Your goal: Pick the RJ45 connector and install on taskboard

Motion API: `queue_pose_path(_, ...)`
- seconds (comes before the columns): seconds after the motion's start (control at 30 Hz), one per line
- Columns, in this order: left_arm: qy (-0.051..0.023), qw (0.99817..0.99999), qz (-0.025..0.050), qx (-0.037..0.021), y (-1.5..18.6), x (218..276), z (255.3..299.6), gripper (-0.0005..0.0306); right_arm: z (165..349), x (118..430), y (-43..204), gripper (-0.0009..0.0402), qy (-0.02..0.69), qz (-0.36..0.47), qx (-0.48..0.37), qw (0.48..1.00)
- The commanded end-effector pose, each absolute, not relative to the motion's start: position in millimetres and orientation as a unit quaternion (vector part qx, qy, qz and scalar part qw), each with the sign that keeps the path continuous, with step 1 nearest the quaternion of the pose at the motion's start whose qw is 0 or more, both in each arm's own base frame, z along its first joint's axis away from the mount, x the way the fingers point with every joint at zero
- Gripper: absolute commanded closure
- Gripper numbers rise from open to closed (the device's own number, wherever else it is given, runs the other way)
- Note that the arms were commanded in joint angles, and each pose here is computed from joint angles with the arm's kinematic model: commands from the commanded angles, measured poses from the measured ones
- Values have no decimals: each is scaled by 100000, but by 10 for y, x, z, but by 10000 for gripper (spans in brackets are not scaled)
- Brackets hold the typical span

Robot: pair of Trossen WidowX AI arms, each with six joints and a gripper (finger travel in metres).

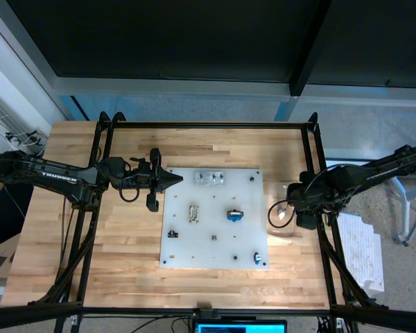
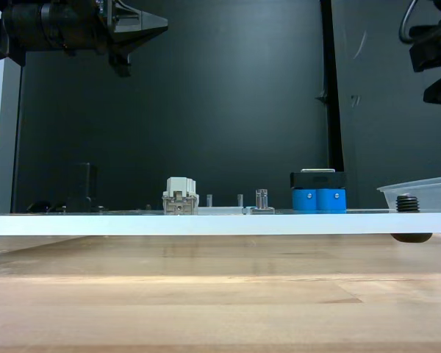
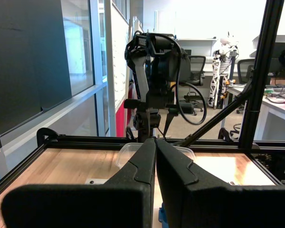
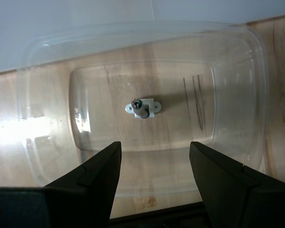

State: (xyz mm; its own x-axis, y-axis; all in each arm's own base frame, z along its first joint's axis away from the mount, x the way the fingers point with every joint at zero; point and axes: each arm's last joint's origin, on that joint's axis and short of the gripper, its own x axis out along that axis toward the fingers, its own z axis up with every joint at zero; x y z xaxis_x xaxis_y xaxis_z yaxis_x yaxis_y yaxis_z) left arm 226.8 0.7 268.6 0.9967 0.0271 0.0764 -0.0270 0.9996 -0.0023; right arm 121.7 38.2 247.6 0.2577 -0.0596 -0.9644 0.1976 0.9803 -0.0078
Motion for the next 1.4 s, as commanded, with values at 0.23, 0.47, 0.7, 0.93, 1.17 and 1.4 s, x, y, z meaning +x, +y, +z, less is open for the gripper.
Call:
queue_pose_path(0.23, -3804, 99918, 1354, -41, 8, 2269, 2685, 300, 2311, 1326, 439, 194, 60781, -8528, 4053, 78845)
queue_pose_path(0.47, -3804, 99918, 1353, -60, 8, 2269, 2685, 300, 2222, 1395, 463, 194, 60457, -8231, 3725, 79141)
queue_pose_path(0.7, -3804, 99918, 1353, -60, 8, 2269, 2685, 300, 2081, 1399, 463, 194, 60480, -8142, 3900, 79124)
queue_pose_path(0.93, -3823, 99918, 1353, -61, 8, 2268, 2686, 300, 2031, 1410, 462, 194, 60158, -8214, 4243, 79345)
queue_pose_path(1.17, -3823, 99918, 1353, -61, 8, 2268, 2686, 300, 1958, 1436, 463, 204, 60270, -8169, 4756, 79235)
queue_pose_path(1.4, -3804, 99918, 1353, -60, 8, 2269, 2685, 300, 1923, 1433, 459, 235, 60874, -8119, 4968, 78764)
